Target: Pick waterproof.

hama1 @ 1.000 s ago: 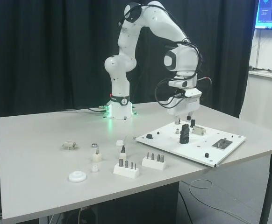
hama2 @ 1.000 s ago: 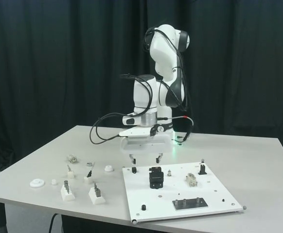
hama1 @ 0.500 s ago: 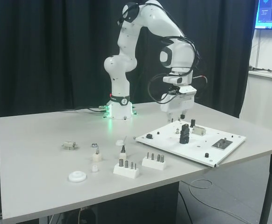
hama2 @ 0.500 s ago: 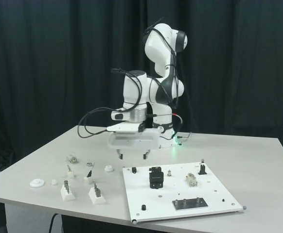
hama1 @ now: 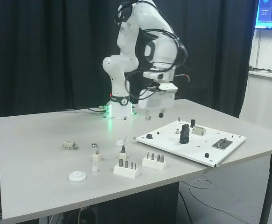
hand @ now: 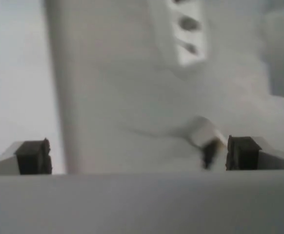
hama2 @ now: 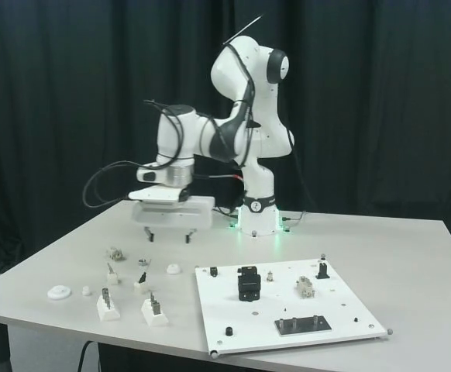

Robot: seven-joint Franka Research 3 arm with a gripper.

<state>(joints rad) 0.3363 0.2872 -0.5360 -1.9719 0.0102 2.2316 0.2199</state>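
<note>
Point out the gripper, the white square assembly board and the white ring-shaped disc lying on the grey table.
gripper [hama2: 168, 235]: second room view, midway between its two fingertips.
white square assembly board [hama2: 342, 314]: second room view, a bare patch near its far right side.
white ring-shaped disc [hama1: 77, 176]: first room view, its upper face.

First room view looks from a front corner; second faces the arm [hama2: 233, 139] head-on. Both share the table [hama1: 33, 135] and board [hama2: 287, 310]. Wrist view looks down, close to the table.

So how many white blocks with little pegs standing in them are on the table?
2. Both sit by the table's front edge: one white block, the other white block beside it, nearer the white board.
</note>
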